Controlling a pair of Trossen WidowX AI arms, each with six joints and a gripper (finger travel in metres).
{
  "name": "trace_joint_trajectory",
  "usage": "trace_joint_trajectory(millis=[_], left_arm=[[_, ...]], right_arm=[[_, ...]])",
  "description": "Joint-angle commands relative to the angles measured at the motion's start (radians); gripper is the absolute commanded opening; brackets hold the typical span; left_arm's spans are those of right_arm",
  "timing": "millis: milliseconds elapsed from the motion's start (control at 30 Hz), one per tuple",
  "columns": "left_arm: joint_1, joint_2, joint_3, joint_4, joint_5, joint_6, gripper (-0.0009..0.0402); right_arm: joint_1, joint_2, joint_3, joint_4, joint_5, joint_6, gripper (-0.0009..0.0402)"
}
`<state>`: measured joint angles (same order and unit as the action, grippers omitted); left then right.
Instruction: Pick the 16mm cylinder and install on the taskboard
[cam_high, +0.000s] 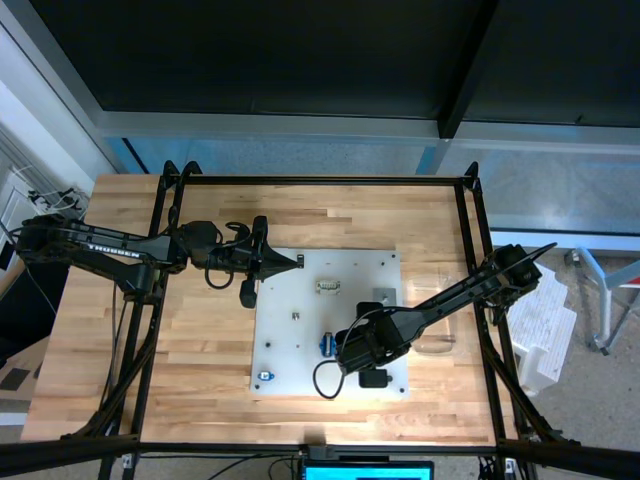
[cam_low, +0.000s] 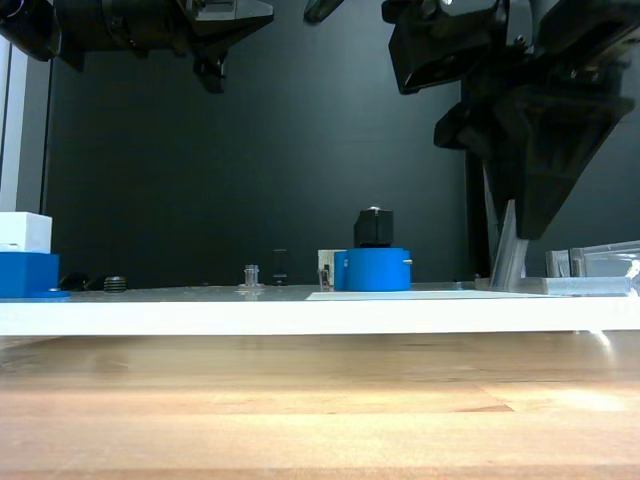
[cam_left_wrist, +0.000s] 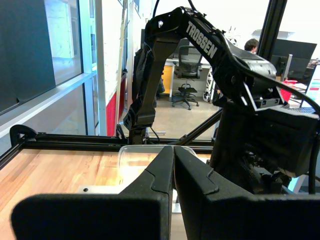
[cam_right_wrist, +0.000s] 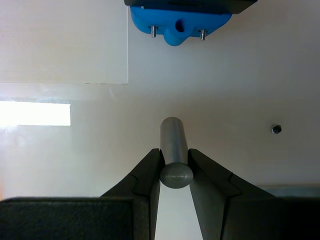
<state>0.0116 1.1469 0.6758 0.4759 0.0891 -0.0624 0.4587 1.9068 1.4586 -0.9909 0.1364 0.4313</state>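
Observation:
In the right wrist view the 16mm cylinder (cam_right_wrist: 173, 145), a smooth silver-grey peg, is pinched between the tips of my right gripper (cam_right_wrist: 174, 161), which is shut on it. It points at the white taskboard (cam_right_wrist: 235, 85), just short of a blue connector (cam_right_wrist: 177, 22). From above, the right gripper (cam_high: 347, 358) hovers over the taskboard's (cam_high: 290, 345) near right part. In the low view the cylinder (cam_low: 506, 250) slants down from the right gripper to about the board's surface. My left gripper (cam_high: 292, 263) is shut and empty at the board's far left edge.
On the board are a beige connector (cam_high: 326, 287), a grey metal block (cam_high: 385, 295), a blue connector (cam_high: 327, 344) and a small blue part (cam_high: 264, 377) at the near left corner. A clear plastic tray (cam_high: 440, 310) lies right of the board. A black frame rings the table.

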Motion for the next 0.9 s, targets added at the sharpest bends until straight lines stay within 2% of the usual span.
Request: trace_joint_trajectory(millis=[33, 233, 400, 567, 767, 900], left_arm=[[0.0, 0.0, 0.0, 0.0, 0.0, 0.0, 0.0], [0.0, 0.0, 0.0, 0.0, 0.0, 0.0, 0.0], [0.0, 0.0, 0.0, 0.0, 0.0, 0.0, 0.0], [0.0, 0.0, 0.0, 0.0, 0.0, 0.0, 0.0], [0.0, 0.0, 0.0, 0.0, 0.0, 0.0, 0.0], [0.0, 0.0, 0.0, 0.0, -0.001, 0.0, 0.0]], right_arm=[[-0.003, -0.005, 0.018, -0.012, 0.02, 0.001, 0.0], [-0.014, -0.004, 0.053, -0.052, 0.02, -0.003, 0.0], [-0.029, 0.027, 0.132, -0.158, 0.016, -0.019, 0.0], [-0.047, 0.076, 0.238, -0.252, -0.053, -0.022, 0.0], [-0.058, 0.099, 0.306, -0.325, -0.063, -0.014, 0.0], [-0.065, 0.099, 0.319, -0.362, -0.103, 0.014, 0.0]])
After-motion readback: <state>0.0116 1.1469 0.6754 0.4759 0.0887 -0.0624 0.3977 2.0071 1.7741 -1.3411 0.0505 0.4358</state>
